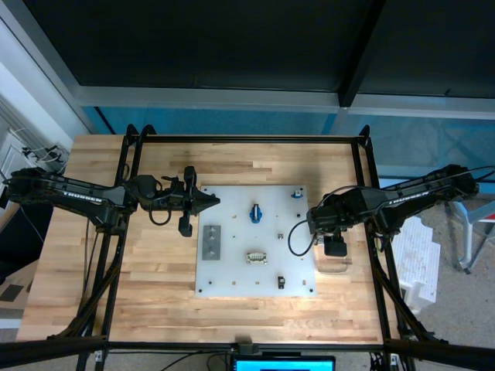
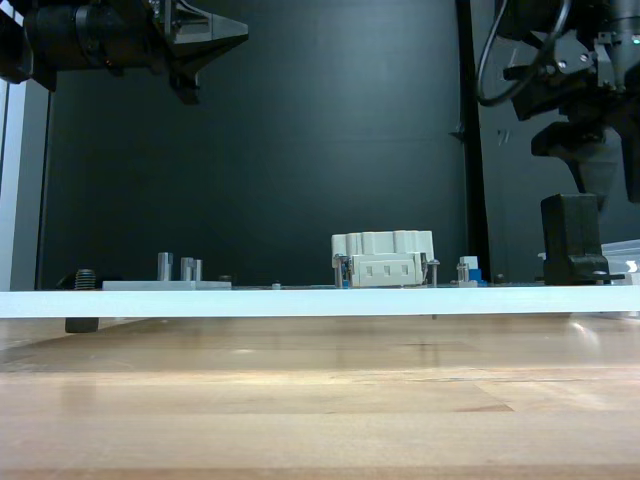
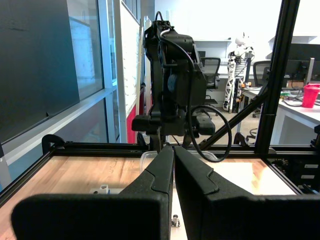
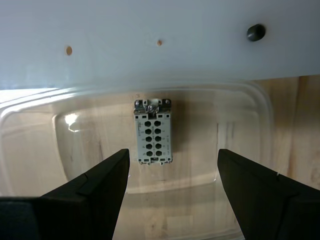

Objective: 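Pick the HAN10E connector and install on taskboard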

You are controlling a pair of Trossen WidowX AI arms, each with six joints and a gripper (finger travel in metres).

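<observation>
Done so far: nothing of the task itself, as far as can be judged; the HAN10E connector [image 4: 153, 131] is not picked up.
Connector place: it lies flat, pin face up, on the floor of the clear tray [image 4: 263, 102], which sits on the surface just right of the taskboard [image 1: 232, 270].
Left to do: grasp, lift, carry left to the board, and seat it. The likely seat is the cream housing [image 1: 257, 257] near the board's near-middle, though that is a guess.
Right pincer [image 1: 334, 247]: spread wide and holding nothing. It hangs over the tray with one finger to each side of the connector, well clear of it and touching neither it nor the tray.
Left pincer [image 3: 173, 150]: fingers pressed together and empty, raised above the board's far-left edge and pointing right.
Step in hand: probably lining up for the descent.
</observation>
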